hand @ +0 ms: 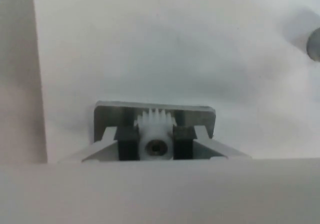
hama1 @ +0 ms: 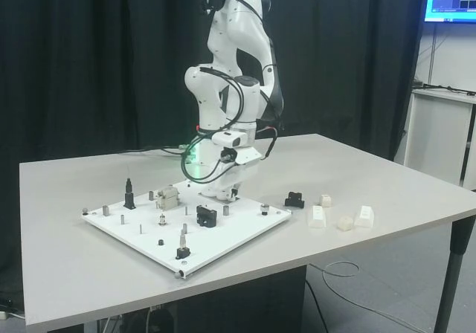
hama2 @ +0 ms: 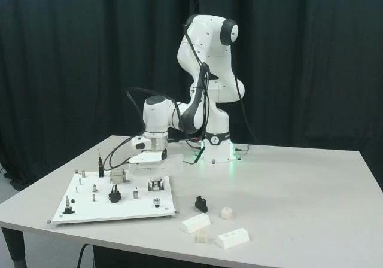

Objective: Remove small gear.

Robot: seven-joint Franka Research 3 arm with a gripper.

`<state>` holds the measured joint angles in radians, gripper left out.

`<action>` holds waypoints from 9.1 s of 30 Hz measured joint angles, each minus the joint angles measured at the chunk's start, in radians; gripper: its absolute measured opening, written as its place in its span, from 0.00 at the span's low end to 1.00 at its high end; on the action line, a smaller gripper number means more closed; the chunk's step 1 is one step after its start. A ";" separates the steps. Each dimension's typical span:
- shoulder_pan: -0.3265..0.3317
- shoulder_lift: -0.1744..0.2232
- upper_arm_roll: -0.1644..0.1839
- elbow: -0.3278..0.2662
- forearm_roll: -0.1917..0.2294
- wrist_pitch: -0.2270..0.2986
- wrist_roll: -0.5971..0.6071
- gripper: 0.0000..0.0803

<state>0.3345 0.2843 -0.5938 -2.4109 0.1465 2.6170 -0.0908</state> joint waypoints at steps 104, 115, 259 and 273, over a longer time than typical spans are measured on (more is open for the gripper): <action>-0.010 0.007 0.005 0.034 0.000 -0.065 -0.050 0.17; -0.012 0.009 0.006 0.040 -0.008 -0.077 -0.017 0.17; -0.027 -0.065 0.012 0.107 -0.054 -0.239 0.036 0.17; -0.027 -0.105 0.012 0.126 -0.101 -0.289 0.018 0.17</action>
<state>0.3078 0.1798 -0.5822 -2.2853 0.0460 2.3284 -0.0726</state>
